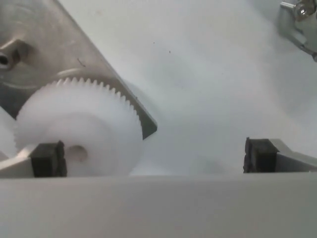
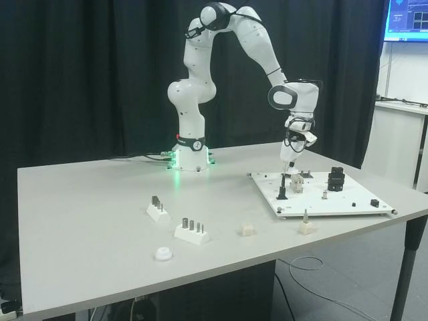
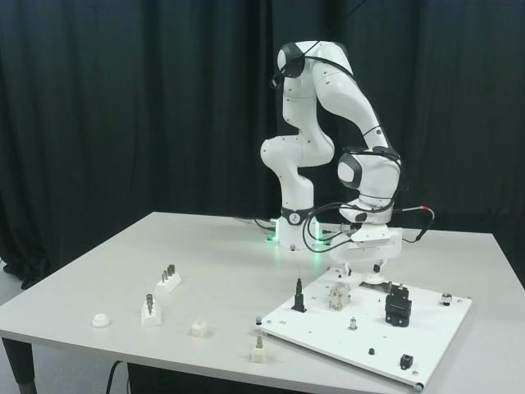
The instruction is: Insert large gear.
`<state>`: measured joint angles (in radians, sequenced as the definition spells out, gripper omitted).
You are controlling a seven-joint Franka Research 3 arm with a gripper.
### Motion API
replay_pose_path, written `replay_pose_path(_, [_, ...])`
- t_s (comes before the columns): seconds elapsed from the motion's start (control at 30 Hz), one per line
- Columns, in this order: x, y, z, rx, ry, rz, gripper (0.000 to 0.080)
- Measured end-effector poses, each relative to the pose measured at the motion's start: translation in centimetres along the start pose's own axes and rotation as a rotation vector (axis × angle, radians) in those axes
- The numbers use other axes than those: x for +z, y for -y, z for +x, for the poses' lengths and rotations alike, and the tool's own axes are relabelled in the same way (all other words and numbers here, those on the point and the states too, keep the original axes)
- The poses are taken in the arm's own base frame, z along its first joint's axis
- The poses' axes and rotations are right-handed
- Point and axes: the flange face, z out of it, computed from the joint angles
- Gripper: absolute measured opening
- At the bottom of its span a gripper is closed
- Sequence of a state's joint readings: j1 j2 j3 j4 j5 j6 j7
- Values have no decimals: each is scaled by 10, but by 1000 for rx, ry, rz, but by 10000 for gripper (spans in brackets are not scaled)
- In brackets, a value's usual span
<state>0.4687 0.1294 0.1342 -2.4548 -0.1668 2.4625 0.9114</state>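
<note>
Wrist view shows the gripper (image 1: 154, 157) with its two black pads (image 1: 48, 159) spread wide apart and nothing held between them; one pad sits in front of the large white gear (image 1: 79, 130), the other is over the bare white board (image 1: 208, 79), well clear of the gear. The gear lies flat on a grey metal plate (image 1: 44, 54), its toothed rim near the plate's edge and its centre hole just beside the nearer pad. A small metal post (image 1: 11, 53) stands on the same plate beyond the gear, and a piece of metal hardware (image 1: 299, 20) shows at the far corner of the board. From the first room view, the white arm (image 2: 200, 87) rises from its base on the grey table (image 2: 87, 200), where a green light glows, and bends over so that the gripper (image 2: 289, 167) hangs low over the white board (image 2: 348, 204), just above a small fixture there. A black block (image 2: 335, 180) stands on the board to one side. Off the board, on the table, sit two white holders with pins (image 2: 158, 208) (image 2: 192, 230), a round white part (image 2: 162, 253) and two small white blocks (image 2: 248, 229) (image 2: 305, 226). Second room view gives the same low pose of the gripper (image 3: 361, 275) above the board (image 3: 443, 328), with a black peg (image 3: 299, 297) standing near the board's front.
</note>
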Motion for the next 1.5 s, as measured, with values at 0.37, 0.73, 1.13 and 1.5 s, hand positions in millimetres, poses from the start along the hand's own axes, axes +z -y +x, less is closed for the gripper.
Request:
replay_pose_path(0.37, [-3, 14, -19, 3, 9, -14, 800])
replay_pose_path(0.73, [-2, 35, -50, -28, 16, -25, 800])
replay_pose_path(1.13, [2, 49, -68, -68, 19, -18, 800])
replay_pose_path(1.5, [1, 54, -71, -80, 10, 3, 800])
